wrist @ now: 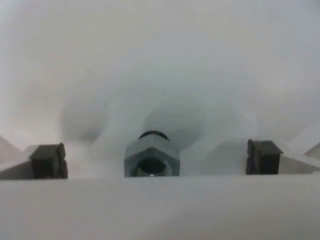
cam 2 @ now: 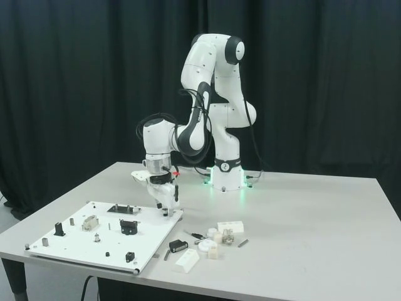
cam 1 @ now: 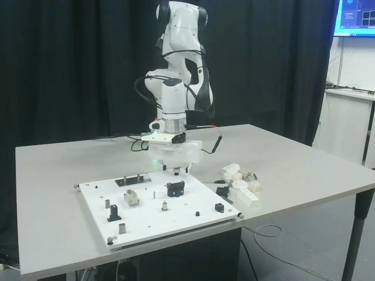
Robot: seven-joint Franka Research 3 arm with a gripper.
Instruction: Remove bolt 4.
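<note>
In the wrist view a grey hex-headed bolt (wrist: 151, 157) stands upright on the white board (wrist: 160, 75), with a round recess just behind it. My gripper (wrist: 155, 160) is open and straddles the bolt. The black pads (wrist: 48, 161) stand well apart from the bolt on both sides and do not touch it. In the room views the gripper (cam 1: 176, 170) (cam 2: 165, 211) points straight down, just above the far right corner of the board (cam 1: 94, 202) (cam 2: 62, 243). The bolt itself is too small to pick out there.
The board carries a black block (cam 1: 175, 188), a grey fixture (cam 1: 131, 198), small posts and a black bracket (cam 1: 113, 213). Beside the board's right edge lies a cluster of loose white and black parts (cam 1: 240, 182) (cam 2: 216, 241). A black cable (cam 1: 214, 143) trails behind the gripper.
</note>
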